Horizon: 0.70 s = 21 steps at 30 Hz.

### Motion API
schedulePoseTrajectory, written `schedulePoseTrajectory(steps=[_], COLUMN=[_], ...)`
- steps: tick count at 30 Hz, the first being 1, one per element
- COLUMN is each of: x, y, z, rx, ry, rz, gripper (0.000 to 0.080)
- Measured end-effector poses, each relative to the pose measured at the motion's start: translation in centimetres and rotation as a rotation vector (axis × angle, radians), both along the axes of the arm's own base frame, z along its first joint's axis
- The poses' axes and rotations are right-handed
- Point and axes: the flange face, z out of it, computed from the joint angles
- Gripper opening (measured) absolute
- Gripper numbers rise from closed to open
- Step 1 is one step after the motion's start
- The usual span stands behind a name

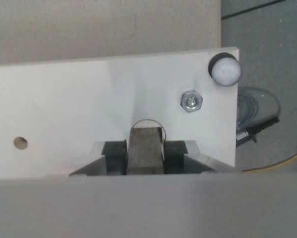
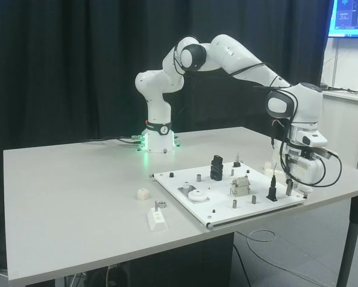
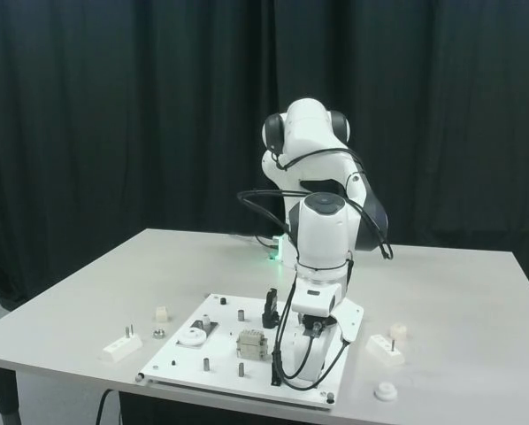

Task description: Insert square peg 4.

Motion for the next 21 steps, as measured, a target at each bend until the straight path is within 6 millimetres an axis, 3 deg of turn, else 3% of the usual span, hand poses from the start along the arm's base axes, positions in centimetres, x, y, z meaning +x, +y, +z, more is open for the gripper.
schedulePoseTrajectory(steps=[21], x=[0.14], y=[-0.34], z=[-0.25], rx=[-0.001], ry=[-0.005], rz=[-0.006], gripper=[0.0153])
